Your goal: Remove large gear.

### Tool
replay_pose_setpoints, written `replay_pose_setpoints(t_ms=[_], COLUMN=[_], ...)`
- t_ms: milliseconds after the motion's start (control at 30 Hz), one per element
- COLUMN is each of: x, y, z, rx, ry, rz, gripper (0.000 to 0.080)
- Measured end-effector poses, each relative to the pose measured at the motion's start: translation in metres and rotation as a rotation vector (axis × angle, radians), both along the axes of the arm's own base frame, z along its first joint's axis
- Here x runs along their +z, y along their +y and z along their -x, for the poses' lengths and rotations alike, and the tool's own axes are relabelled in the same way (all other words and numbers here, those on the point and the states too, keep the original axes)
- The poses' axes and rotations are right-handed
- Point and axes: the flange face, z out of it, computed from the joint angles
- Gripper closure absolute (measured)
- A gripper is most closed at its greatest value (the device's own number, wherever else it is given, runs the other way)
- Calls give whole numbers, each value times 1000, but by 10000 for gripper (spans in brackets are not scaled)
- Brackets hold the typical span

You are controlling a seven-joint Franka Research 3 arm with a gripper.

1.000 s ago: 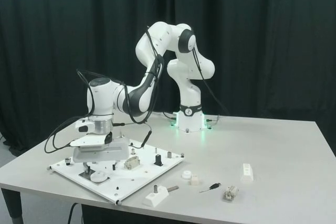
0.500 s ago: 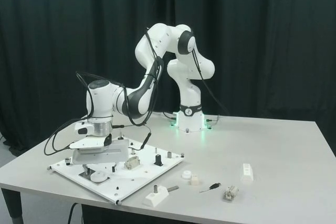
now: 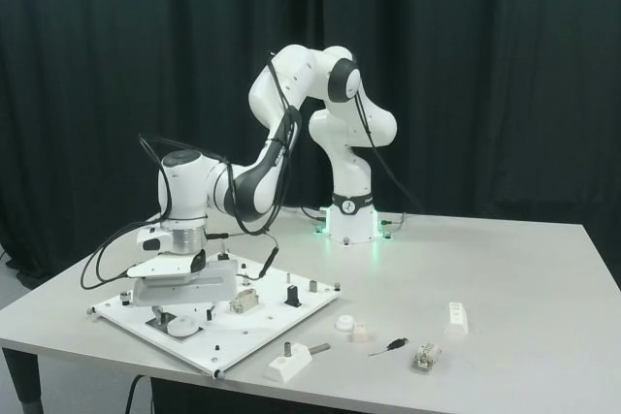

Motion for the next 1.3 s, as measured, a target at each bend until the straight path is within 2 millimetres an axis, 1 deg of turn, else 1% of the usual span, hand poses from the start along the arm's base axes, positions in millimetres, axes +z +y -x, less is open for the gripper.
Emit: replay_pose_setpoints(t_ms=[400,433,733,767,1033,1067,1300], x=[-1,-1,-2,-3,-3,-3,-2], y=[-1,-2,-6,-6,-7,-7,-8], z=[-1,-1,-4,-4,-5,-5,-5], rx=[-4,-4,-8,-10,-11,-11,-15], ry=[-2,-2,-4,-3,2,2,2], rz=[-2,-2,2,-1,-4,-4,-8], gripper=[3,120,120,456,456,473,473])
